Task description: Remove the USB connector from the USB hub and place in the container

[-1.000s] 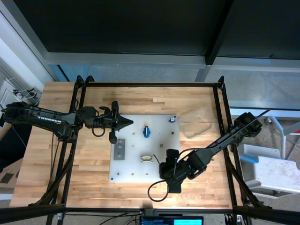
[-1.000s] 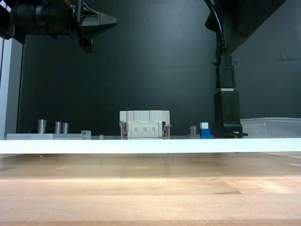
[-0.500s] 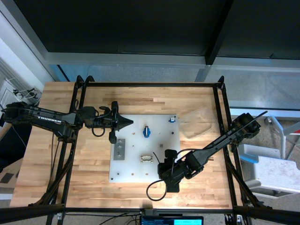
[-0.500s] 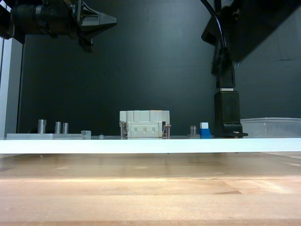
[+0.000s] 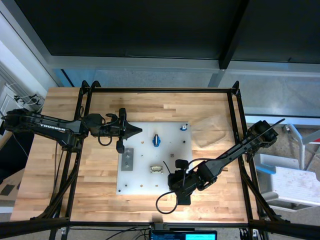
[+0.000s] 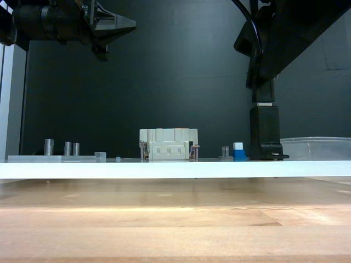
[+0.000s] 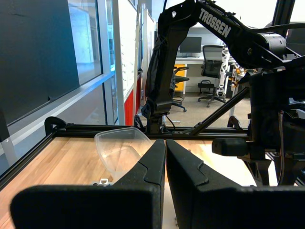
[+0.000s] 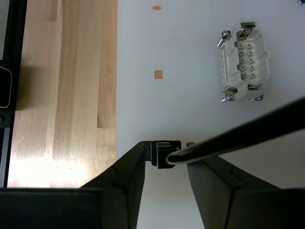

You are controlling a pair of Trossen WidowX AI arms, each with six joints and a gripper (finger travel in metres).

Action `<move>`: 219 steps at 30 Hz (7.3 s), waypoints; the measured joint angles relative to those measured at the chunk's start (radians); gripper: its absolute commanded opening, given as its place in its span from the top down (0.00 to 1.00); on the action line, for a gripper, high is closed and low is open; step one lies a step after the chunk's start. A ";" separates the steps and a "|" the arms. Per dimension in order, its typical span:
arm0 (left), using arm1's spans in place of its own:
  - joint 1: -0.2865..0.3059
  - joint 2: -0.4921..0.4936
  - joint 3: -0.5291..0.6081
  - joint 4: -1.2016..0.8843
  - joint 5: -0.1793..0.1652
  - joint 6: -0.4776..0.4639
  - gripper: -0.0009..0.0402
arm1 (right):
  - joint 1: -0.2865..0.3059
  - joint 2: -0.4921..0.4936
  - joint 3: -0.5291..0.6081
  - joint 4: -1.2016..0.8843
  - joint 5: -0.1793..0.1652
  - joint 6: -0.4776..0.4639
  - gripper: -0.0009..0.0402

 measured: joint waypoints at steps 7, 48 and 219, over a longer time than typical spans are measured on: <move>0.000 0.000 0.000 0.000 0.000 0.000 0.98 | 0.001 0.000 0.000 0.000 0.000 0.000 0.91; 0.000 0.000 0.000 0.000 0.000 0.000 0.98 | -0.013 0.051 0.116 -0.131 -0.034 -0.079 0.98; 0.000 0.000 0.000 0.001 0.000 0.000 0.98 | -0.529 -0.733 -0.604 -0.303 -0.077 0.533 0.53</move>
